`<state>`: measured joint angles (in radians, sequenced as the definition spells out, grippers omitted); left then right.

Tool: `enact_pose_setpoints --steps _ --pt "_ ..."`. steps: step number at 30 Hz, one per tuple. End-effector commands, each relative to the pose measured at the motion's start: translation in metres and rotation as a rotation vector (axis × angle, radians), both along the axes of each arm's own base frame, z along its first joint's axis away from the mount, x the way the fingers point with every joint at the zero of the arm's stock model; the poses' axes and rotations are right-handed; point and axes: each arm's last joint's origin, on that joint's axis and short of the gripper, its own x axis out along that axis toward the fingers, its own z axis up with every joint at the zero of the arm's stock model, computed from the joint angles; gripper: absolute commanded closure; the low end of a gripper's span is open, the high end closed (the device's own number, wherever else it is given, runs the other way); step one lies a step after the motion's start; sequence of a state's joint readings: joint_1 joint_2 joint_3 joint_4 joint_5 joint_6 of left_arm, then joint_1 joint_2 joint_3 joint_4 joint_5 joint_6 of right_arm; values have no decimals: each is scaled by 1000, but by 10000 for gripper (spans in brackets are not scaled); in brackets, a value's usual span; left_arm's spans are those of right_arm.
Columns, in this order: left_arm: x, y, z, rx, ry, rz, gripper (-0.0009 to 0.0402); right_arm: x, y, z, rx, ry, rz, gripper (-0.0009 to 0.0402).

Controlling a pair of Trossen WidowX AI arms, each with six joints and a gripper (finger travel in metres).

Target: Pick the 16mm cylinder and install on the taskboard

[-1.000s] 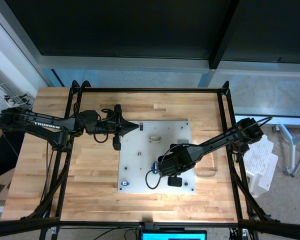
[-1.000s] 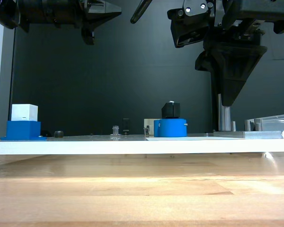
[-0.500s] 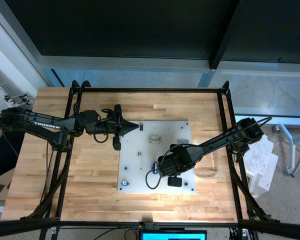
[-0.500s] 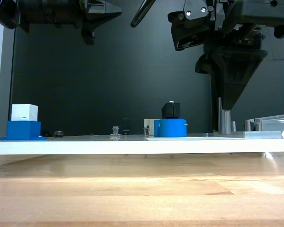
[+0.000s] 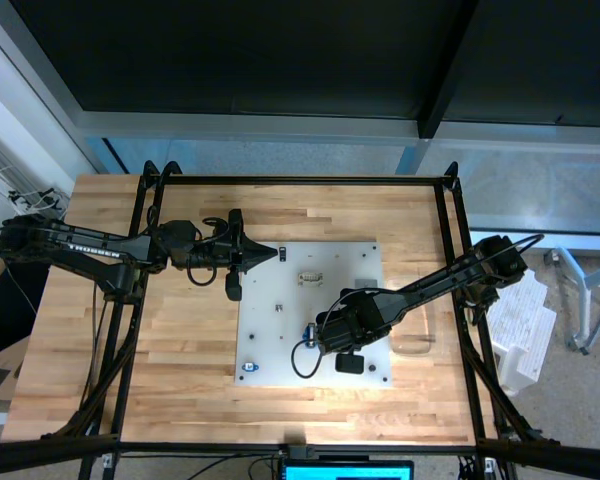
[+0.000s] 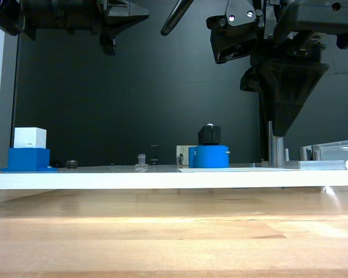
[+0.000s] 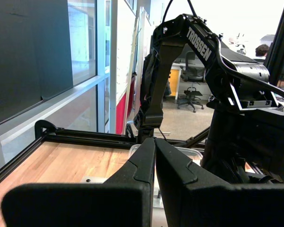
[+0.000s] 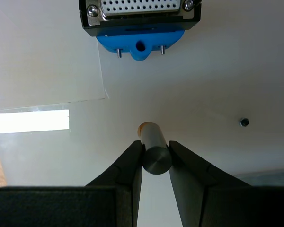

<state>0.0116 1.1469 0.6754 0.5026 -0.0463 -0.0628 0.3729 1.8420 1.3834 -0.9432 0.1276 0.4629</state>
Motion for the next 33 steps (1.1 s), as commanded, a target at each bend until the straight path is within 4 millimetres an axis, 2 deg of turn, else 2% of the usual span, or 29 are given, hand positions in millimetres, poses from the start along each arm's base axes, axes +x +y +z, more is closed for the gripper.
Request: enact_pose_setpoints --steps 1,25,33 --pt "0 0 0 0 -1 0 393 0 1 0 9 1 2 389" --pt "0 0 0 0 0 0 393 0 1 -7 26 -8 8 389" --pt "0 0 0 0 0 0 393 -2 0 -17 32 -20 7 389"
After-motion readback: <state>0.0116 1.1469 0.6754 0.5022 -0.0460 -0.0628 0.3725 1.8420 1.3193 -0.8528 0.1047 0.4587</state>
